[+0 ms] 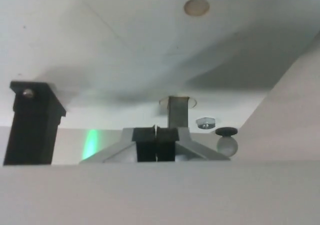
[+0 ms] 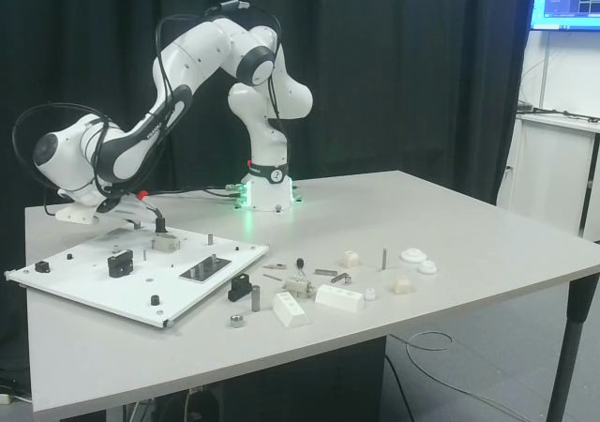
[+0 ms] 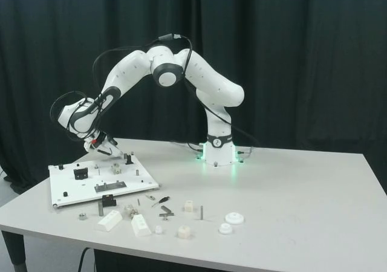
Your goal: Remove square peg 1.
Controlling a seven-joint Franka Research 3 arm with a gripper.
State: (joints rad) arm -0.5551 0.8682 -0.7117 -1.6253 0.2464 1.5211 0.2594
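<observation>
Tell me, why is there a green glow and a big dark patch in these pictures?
Room views: the green light shines at the arm's base. Wrist view: the same green reflects on the white board, and the dark patch is a shadow across that board, probably from the arm.

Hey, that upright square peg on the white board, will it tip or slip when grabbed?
The square peg looks like bare metal: probably stiff, maybe slick. It stands seated in the white board, so tipping seems unlikely. Flat sides should keep it from rolling.

The white arm [image 2: 187, 75] reaches down over the white board [image 2: 136, 277], small parts [image 2: 319, 291] scattered on the grey table [image 2: 469, 244].
</observation>
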